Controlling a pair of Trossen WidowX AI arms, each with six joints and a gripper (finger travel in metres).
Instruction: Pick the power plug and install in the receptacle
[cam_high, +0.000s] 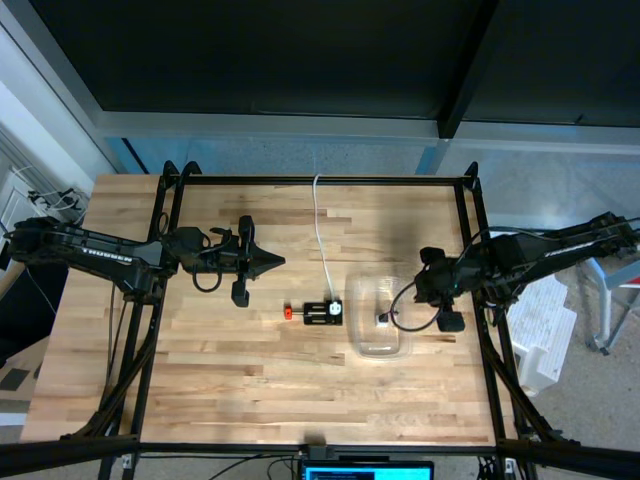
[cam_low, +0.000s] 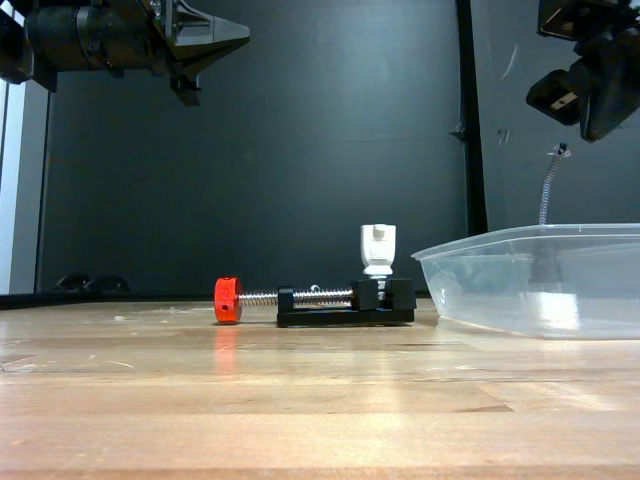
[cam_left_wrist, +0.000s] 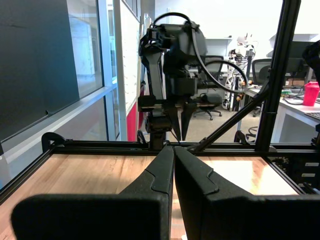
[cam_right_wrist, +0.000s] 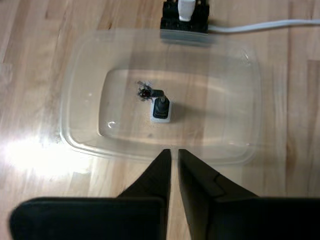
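The left pincer (cam_high: 278, 262) hangs closed, well away from the clamped receptacle (cam_high: 336, 308). The power plug (cam_right_wrist: 160, 106) sits in the clear tray (cam_right_wrist: 250, 100), below and just ahead of the right pincer (cam_right_wrist: 174, 152), whose jaws lie together; they should part, then descend squarely astride it.

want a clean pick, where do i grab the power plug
Take the power plug by its black body from above: it stands upright in the clear tray, wire tail sideways. Right gripper hovers by the tray; left gripper hangs far left.
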